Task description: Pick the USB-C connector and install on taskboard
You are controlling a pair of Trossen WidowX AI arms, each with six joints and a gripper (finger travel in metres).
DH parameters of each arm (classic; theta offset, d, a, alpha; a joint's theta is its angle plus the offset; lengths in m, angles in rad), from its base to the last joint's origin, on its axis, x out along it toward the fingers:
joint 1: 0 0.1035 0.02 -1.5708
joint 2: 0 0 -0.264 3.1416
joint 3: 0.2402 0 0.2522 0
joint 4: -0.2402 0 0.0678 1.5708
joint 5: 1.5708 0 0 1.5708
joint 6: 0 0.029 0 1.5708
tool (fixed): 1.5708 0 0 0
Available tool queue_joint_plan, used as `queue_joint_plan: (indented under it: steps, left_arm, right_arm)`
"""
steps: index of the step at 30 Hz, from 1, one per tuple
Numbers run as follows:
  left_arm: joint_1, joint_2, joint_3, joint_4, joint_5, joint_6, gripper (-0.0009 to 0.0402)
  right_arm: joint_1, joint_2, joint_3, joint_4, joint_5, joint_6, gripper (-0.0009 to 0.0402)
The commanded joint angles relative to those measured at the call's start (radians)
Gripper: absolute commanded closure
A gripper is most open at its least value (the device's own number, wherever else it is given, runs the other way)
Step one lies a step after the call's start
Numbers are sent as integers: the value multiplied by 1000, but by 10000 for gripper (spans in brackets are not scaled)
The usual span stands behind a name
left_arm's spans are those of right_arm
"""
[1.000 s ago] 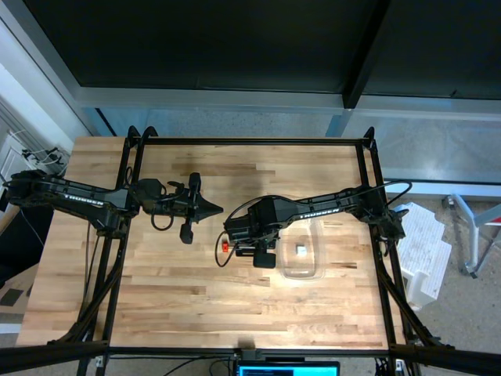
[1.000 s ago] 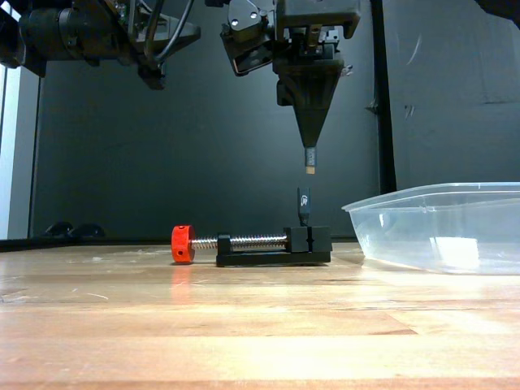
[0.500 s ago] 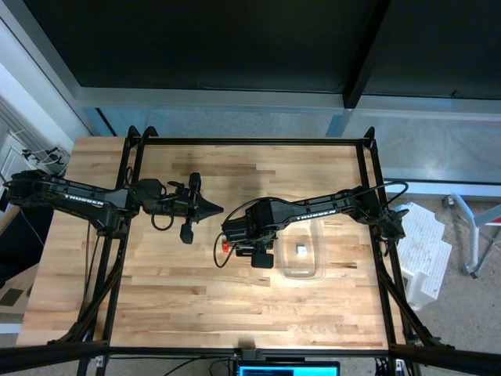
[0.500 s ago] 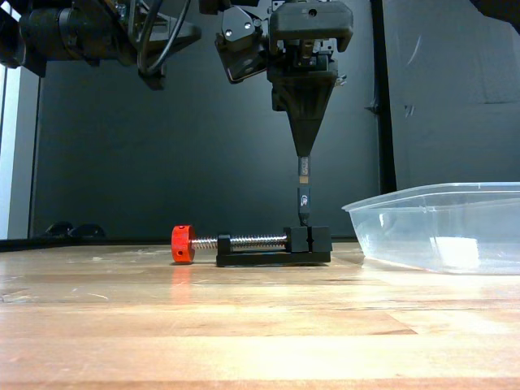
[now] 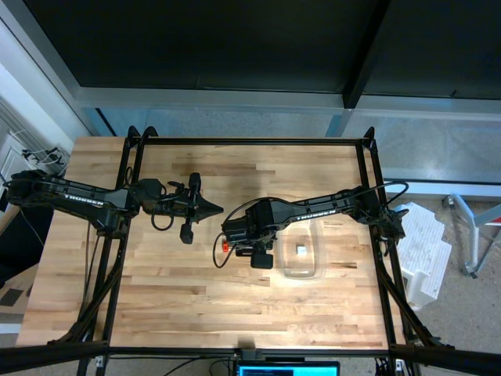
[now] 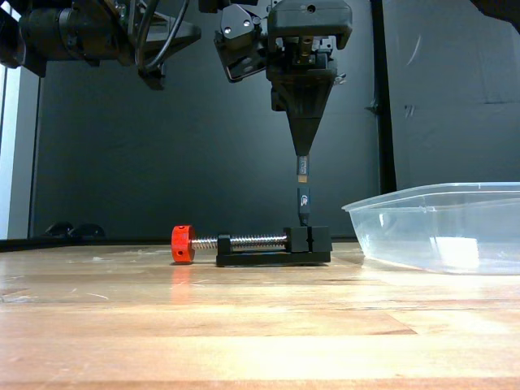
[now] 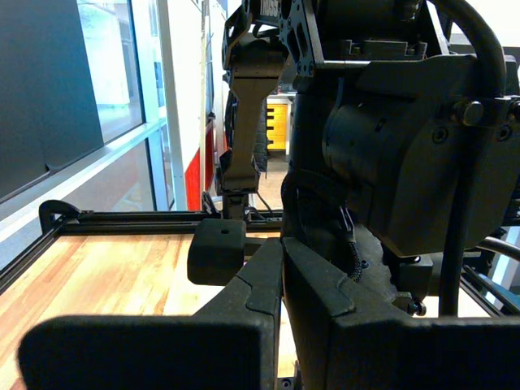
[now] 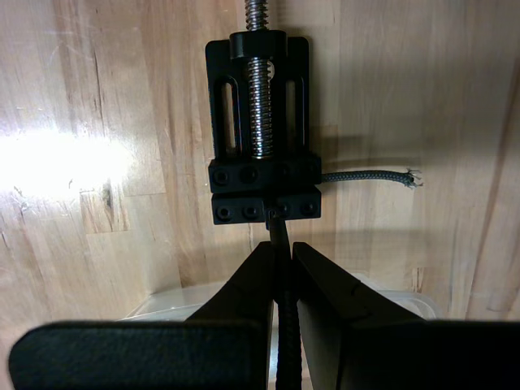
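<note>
The right tool is hanging point-down and pinching the USB-C connector between nearly closed fingers. Directly beneath it, the taskboard is lying on the table, its upright socket just under the connector's tip and its orange-red knob pointing away to the side. A clear tray is sitting beside this tool. The left tool is hovering well apart, its fingers pressing together on nothing.

USB-C connector hangs upright just above the black taskboard.
</note>
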Motion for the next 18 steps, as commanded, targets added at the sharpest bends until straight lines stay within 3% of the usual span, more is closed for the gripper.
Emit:
queue_joint_plan:
  steps: [1, 18]
  left_arm:
    - [0, 0, 0, 0, 0, 0, 393]
    - [0, 0, 0, 0, 0, 0, 393]
  right_arm:
    - [0, -1, -1, 1, 9, 0, 394]
    - [0, -1, -7, 7, 12, 8, 394]
